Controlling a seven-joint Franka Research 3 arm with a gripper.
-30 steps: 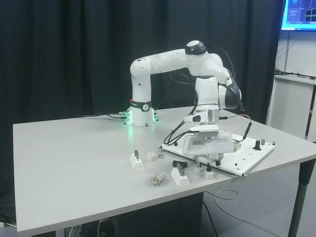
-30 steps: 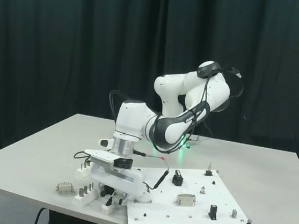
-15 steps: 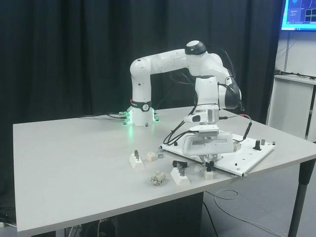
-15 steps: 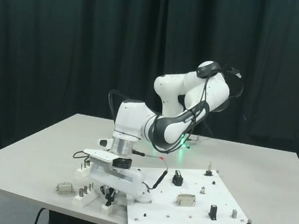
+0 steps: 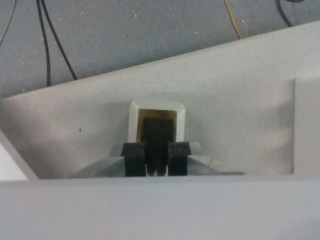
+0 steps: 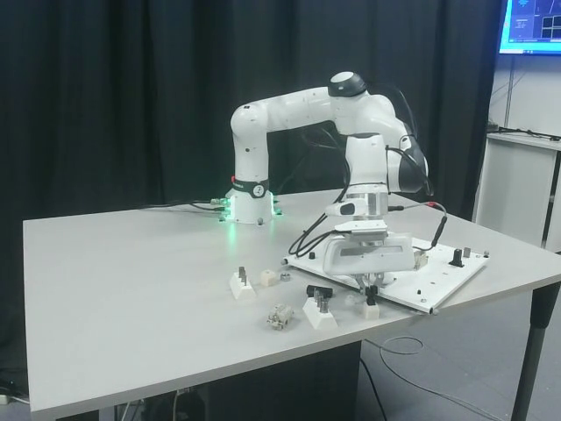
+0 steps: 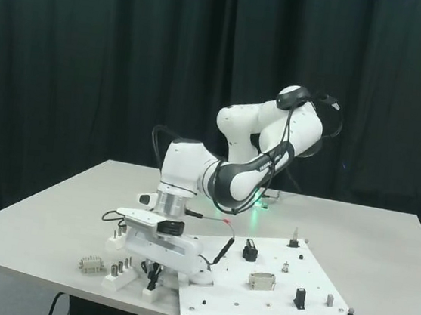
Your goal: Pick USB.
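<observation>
White arm's pincer (image 5: 157, 159), clenched on the black USB (image 5: 157, 136), has risen slightly off its white holder (image 5: 156, 111) (pick apparently underway) above the desk (image 5: 240, 95).

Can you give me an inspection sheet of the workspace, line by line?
Surface: grey table, with a white board near one corner.
Job's things: black USB plug upright in a white holder near the table edge.
Clutter: several small white holders and connector parts beside the board.
Grippers: gripper low over the holder, fingers closed against the plug's sides.
Cables: black cable from wrist to board; cables on the floor.
Surroundings: black curtains, wall screen.
</observation>
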